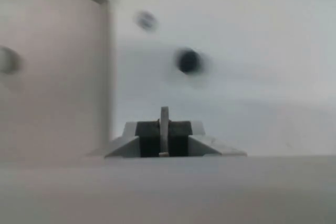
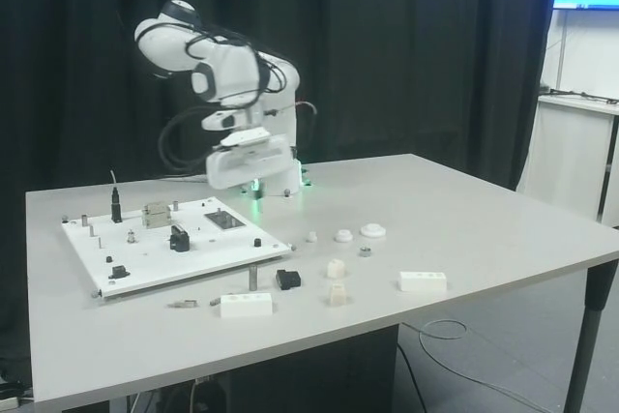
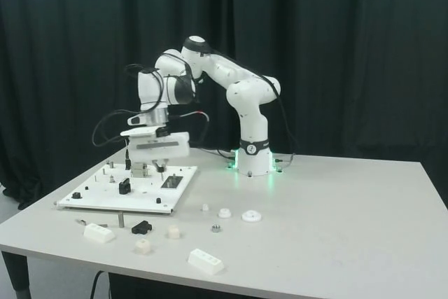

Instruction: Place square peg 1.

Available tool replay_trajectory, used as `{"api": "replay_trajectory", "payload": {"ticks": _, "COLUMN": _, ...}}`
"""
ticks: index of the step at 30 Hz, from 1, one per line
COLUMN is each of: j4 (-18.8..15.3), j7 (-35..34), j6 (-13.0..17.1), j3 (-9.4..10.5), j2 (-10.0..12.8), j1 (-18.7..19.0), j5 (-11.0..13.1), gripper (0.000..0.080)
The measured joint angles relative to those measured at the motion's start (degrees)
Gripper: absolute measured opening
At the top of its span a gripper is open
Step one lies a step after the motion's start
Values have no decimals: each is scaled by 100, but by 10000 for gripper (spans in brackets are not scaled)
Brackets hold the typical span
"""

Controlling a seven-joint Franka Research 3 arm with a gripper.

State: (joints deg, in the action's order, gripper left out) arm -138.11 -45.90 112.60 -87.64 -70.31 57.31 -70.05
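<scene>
Gripper above white board, wrist view only: fingers pinching thin peg.

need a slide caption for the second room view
White Franka arm holds its pincer above the white board, loose parts scattered on the grey table.

lab: black curtain, bolted arm

First room view: stands off one long edge of the grey table, facing the arm from a moderate distance.
Second room view: looks from another side, farther back, arm base central.
Wrist view: very close above the white board.
Shared: both room views hold the arm, board and table.
</scene>
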Motion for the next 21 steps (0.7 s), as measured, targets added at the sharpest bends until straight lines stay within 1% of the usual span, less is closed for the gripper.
{"api": "replay_trajectory", "payload": {"ticks": 5, "j4": -71, "j7": -422, "j6": 62, "j3": -13, "j2": 1, "j1": 414, "j5": -31, "gripper": 28}}
{"api": "replay_trajectory", "payload": {"ticks": 9, "j4": -75, "j7": -783, "j6": 67, "j3": -75, "j2": 3, "j1": 791, "j5": -115, "gripper": 28}}
{"api": "replay_trajectory", "payload": {"ticks": 14, "j4": -65, "j7": -1217, "j6": 96, "j3": -229, "j2": 5, "j1": 1256, "j5": -334, "gripper": 28}}
{"api": "replay_trajectory", "payload": {"ticks": 21, "j4": -11, "j7": -1739, "j6": 119, "j3": -507, "j2": 6, "j1": 1835, "j5": -687, "gripper": 28}}
